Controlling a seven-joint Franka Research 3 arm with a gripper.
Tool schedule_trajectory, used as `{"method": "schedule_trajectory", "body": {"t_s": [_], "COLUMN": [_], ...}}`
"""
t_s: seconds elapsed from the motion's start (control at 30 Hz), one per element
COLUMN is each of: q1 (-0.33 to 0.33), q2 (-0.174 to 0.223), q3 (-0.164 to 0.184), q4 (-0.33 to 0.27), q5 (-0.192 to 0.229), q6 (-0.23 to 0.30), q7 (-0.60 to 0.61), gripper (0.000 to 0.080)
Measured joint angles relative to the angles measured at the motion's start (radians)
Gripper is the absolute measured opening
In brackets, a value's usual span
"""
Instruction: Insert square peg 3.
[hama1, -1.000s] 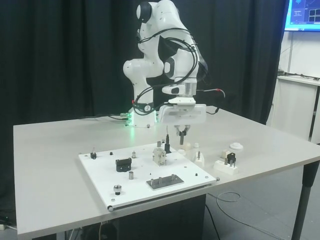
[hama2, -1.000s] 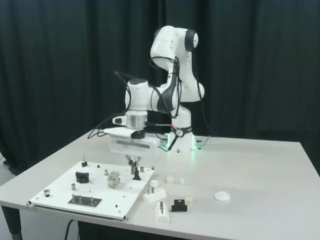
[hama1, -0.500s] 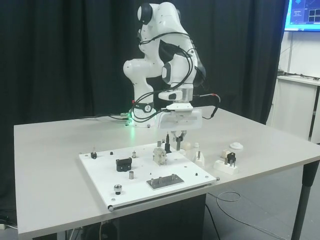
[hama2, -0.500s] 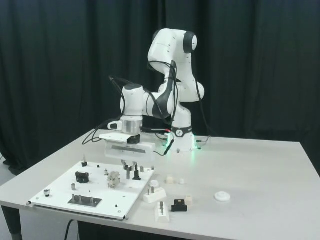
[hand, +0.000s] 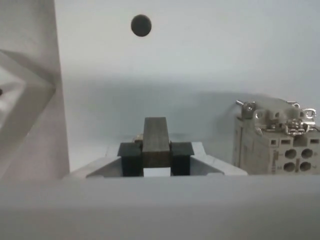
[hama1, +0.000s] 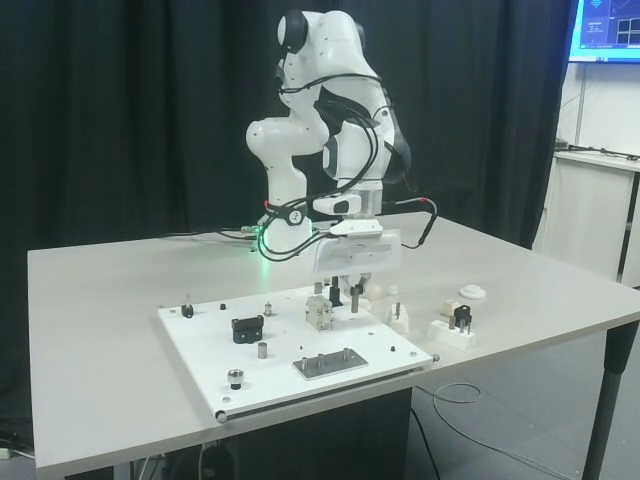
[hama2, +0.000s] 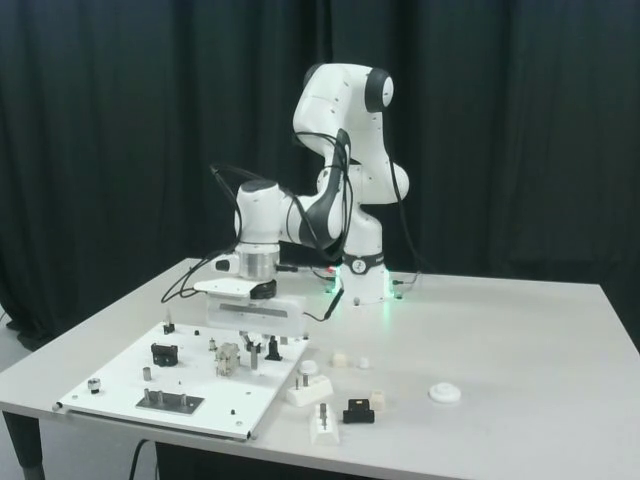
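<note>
A: Your jaws are clamped on the square peg (hand: 155, 141); black pads (hand: 129, 158) flank it on both sides.

B: Which way does it point?

A: Long axis runs out from the jaws, down toward the white board (hama1: 290, 340). Peg sits above the board, just beside the grey connector block (hand: 277, 147).

B: Any container holding something?

A: You can see small white holders (hama2: 308, 388) on the desk (hama2: 520, 360) off the board, some with short pins standing in them. Contents too small to name.
</note>
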Motion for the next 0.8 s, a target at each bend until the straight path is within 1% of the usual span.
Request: {"method": "schedule_trajectory", "body": {"t_s": [0.3, 0.8], "q1": [-0.005, -0.009], "q2": [0.009, 0.014], "q3": [0.0, 0.001], "q4": [0.001, 0.0], "q5": [0.012, 0.016], "q6": [0.0, -0.014], "q7": [-0.015, -0.031], "gripper": [0.0113, 0.0113]}}
